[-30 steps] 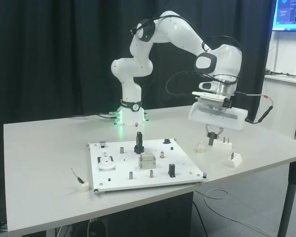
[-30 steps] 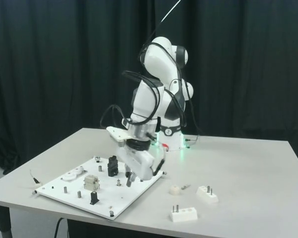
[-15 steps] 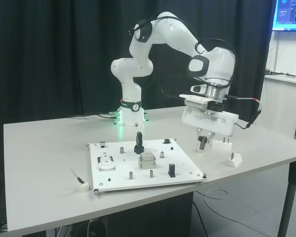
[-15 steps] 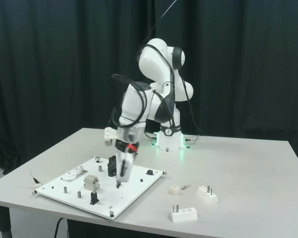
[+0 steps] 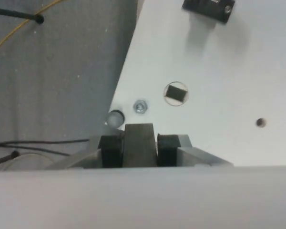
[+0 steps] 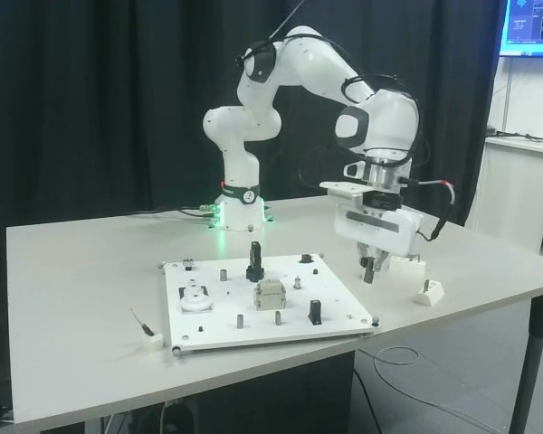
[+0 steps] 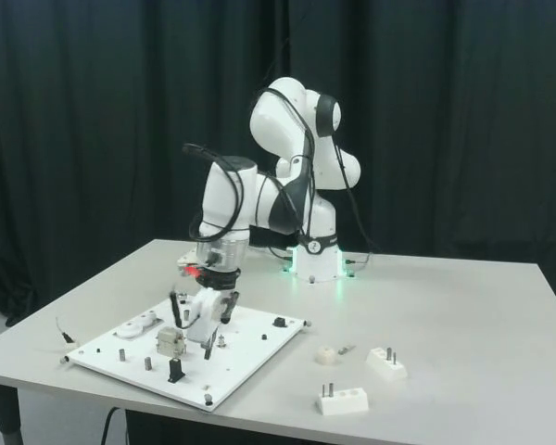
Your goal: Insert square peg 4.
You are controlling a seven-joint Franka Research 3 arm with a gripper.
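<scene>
Peg point(image 5: 139, 143) first: in the wrist view a grey square-sectioned peg sits clamped between the two black fingers point(image 5: 110, 149) of the hand point(image 5: 139, 151), so the pick-up is done. Beyond the peg's tip, on the white board point(image 5: 219, 71), lies a square hole point(image 5: 176, 93) ringed by a circle, empty and a little off to one side of the peg. Insertion, I judge, is all that remains: line up, then push down. A small nut point(image 5: 140, 107) and a stud point(image 5: 115, 117) sit near the board's edge, with a black block point(image 5: 209, 8) farther off.

From the first room view, the hand point(image 6: 369, 268) hangs off the board's point(image 6: 264, 318) edge on the side of the loose white peg holders point(image 6: 427, 291) on the worktop point(image 6: 72, 280), with the peg point(image 6: 368, 271) pointing down, clear of any surface. The hole itself cannot be made out from here.

The second room view puts the hand point(image 7: 207, 347) low over the board point(image 7: 250, 357), but peg and hole are too small to tell apart; only the wrist view shows their offset.
</scene>
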